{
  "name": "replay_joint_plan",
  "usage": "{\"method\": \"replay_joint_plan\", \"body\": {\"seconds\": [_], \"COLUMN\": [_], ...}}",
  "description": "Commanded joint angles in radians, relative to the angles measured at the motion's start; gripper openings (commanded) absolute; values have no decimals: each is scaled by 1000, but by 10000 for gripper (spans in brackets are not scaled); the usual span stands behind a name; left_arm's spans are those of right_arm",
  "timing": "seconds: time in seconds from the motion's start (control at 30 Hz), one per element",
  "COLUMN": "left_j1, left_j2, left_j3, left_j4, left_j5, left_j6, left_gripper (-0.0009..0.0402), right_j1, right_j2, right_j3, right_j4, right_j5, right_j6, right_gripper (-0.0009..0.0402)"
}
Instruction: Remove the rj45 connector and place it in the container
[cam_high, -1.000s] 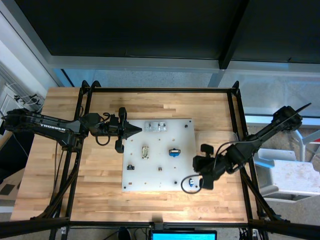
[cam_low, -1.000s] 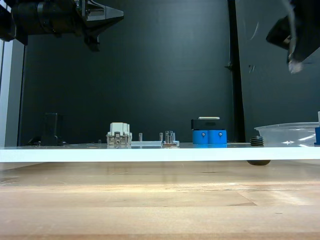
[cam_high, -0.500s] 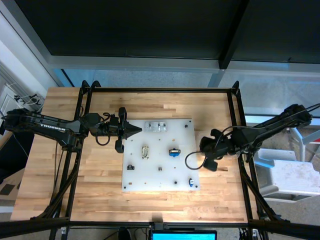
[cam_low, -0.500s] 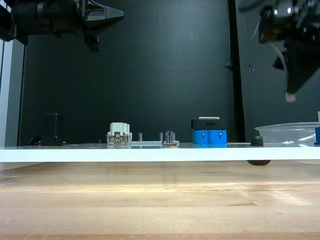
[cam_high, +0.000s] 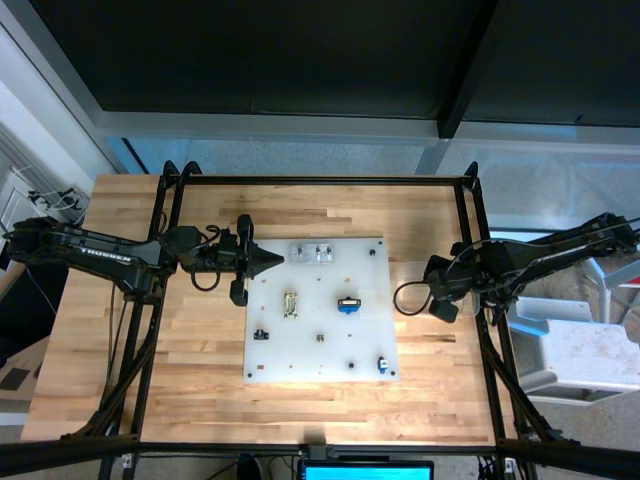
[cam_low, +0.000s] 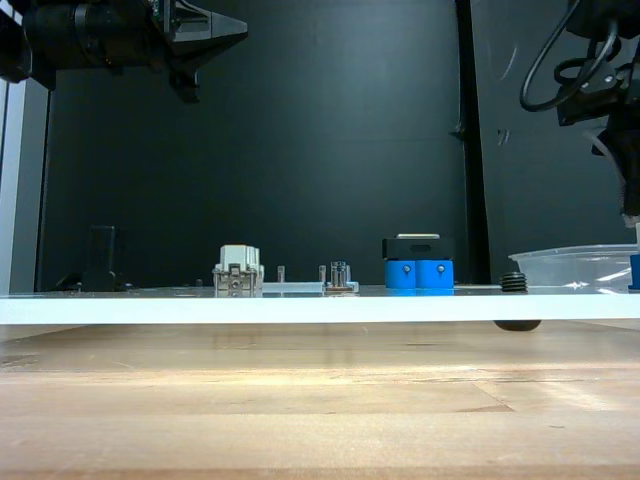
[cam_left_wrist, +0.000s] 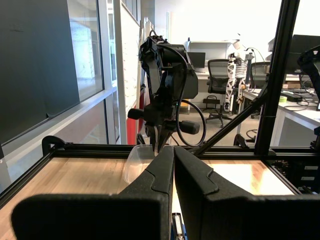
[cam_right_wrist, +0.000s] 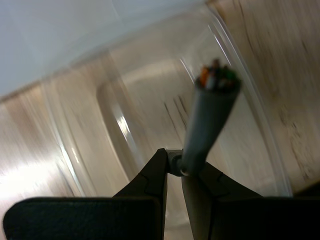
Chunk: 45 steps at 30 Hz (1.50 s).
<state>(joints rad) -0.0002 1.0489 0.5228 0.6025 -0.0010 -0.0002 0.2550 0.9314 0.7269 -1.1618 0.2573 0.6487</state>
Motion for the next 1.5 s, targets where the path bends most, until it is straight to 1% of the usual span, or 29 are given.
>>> {"method": "replay_joint_plan", "body": {"seconds": [0.03, 0.27, 0.4, 0.5, 0.8, 0.87, 0.97, 1.1, 1.5], "left_j1": [0, 0, 0, 0, 0, 0, 0, 0, 0], "left_j2": [0, 0, 0, 0, 0, 0, 0, 0, 0], "left_j3": [0, 0, 0, 0, 0, 0, 0, 0, 0], "left_j4": [0, 0, 0, 0, 0, 0, 0, 0, 0], "left_j5": [0, 0, 0, 0, 0, 0, 0, 0, 0], "left_j6": [0, 0, 0, 0, 0, 0, 0, 0, 0], "left_gripper": [0, 0, 0, 0, 0, 0, 0, 0, 0], "right_j1": [0, 0, 0, 0, 0, 0, 0, 0, 0], "right_j2": [-26, -44, -44, -44, -44, -44, -44, -44, -44], "right_j3": [0, 0, 0, 0, 3, 5, 8, 9, 9], "right_j4": [-32, -48, -67, -90, -83, -78, -73, -69, -70], "right_j5": [1, -7, -7, -17, -23, -23, -23, -22, -22], "right_j6": [2, 22, 46, 62, 78, 80, 80, 77, 76], "right_gripper": [0, 1, 19, 52, 182, 203, 226, 237, 236]}}
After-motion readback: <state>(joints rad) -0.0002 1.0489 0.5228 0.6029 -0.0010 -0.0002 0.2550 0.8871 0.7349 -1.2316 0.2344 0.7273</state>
